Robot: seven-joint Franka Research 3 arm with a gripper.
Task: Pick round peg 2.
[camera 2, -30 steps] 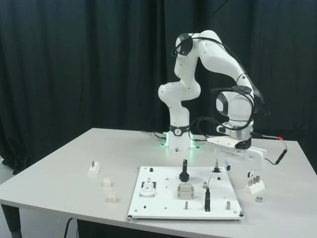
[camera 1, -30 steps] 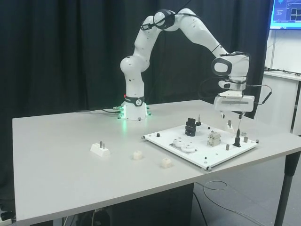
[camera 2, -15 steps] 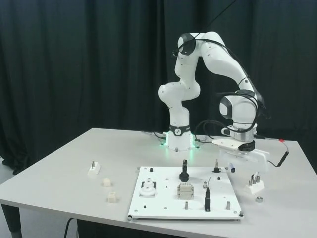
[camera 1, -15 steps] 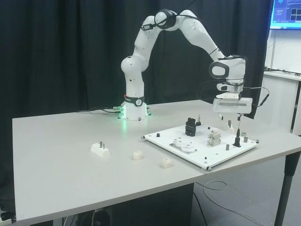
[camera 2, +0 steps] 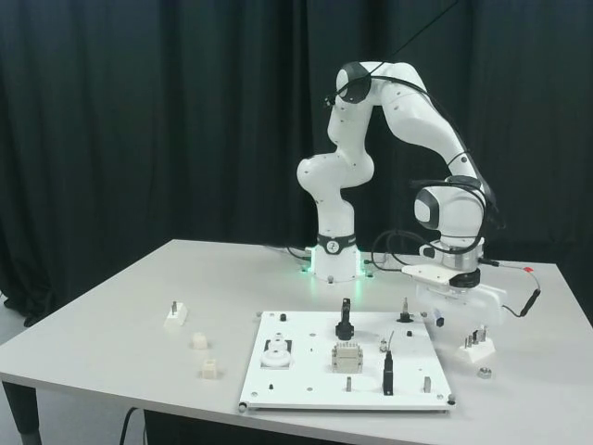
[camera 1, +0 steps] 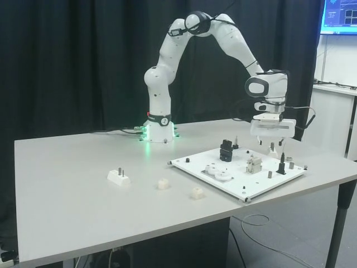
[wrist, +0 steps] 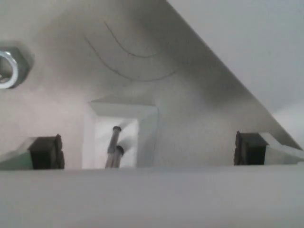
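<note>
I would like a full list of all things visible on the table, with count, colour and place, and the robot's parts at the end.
Table: one, grey, carries everything.
Assembly board: one, white, front centre, holding small black and grey fixtures.
Peg holder: one, white, right of the board, under the gripper, with grey pegs.
Nut: one, grey, on the table near that holder.
Second holder: one, white, on the far side of the table from the gripper, with pegs.
Small blocks: two, white, between the second holder and the board.
Robot arm: one, white, base behind the board.
Gripper: one, open, above the peg holder.
</note>
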